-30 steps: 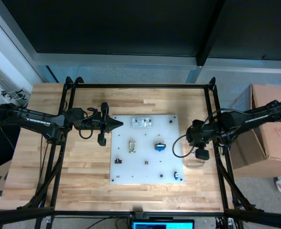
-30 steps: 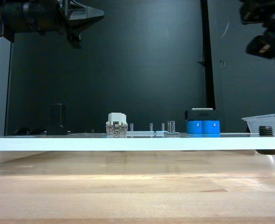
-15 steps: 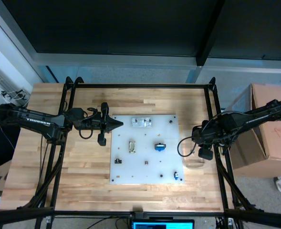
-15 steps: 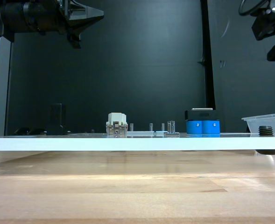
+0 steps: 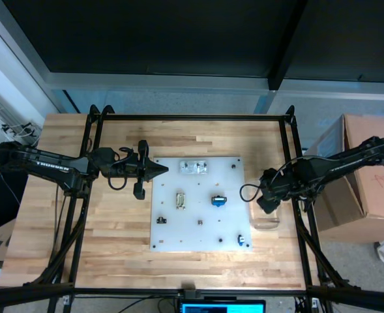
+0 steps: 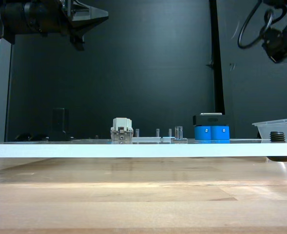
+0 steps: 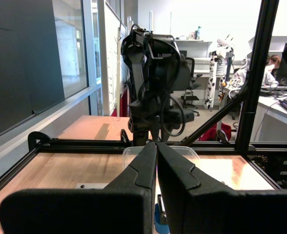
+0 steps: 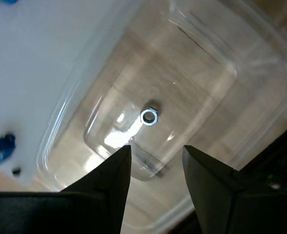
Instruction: Pick the M12 nut and place it on its threads and fasten
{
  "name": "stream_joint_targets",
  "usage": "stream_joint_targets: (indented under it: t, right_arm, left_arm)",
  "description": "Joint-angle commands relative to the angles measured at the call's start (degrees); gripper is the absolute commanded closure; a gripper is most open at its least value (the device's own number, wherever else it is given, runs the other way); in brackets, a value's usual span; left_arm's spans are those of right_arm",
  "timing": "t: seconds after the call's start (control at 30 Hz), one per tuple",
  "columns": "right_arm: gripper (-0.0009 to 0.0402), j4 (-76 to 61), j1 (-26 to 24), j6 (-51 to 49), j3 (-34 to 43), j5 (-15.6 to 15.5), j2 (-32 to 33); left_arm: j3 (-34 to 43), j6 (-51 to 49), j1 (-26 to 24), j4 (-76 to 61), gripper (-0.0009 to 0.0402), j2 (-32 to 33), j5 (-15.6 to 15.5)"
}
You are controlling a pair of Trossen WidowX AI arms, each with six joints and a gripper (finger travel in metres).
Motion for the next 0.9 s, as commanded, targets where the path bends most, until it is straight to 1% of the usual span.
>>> stream_joint_targets:
  t: [0.03, 0.1, 0.27, 0.53, 0.67, 0.9]
  right_arm:
    - [0.0236, 1.92, 0.0, 8.48, -1.75, 0.02, 0.02]
    - [0.0233, 3.3, 0.02, 14.1, -3.06, 0.02, 0.02]
    - [0.0231, 4.09, 0.0, 24.33, -5.09, 0.17, 1.2]
    - [0.0231, 6.56, -0.02, 34.05, -5.16, 0.42, 4.96]
    - [0.0233, 8.83, -0.02, 37.24, -5.16, 0.39, 6.64]
    - [0.0231, 10.32, 0.0, 37.0, -5.16, 0.33, 7.96]
  left_arm:
    - [0.02, 0.0, 0.02, 0.0, 0.0393, 0.0, 0.0]
    - [0.02, 0.0, 0.0, 0.0, 0.0393, 0.0, 0.0]
    - [0.02, 0.0, 0.02, 0.0, 0.0393, 0.0, 0.0]
    - [0.02, 0.0, 0.0, 0.0, 0.0393, 0.0, 0.0]
    - [0.02, 0.0, 0.0, 0.02, 0.0393, 0.0, 0.0]
    - [0.02, 0.0, 0.0, 0.0, 0.0393, 0.0, 0.0]
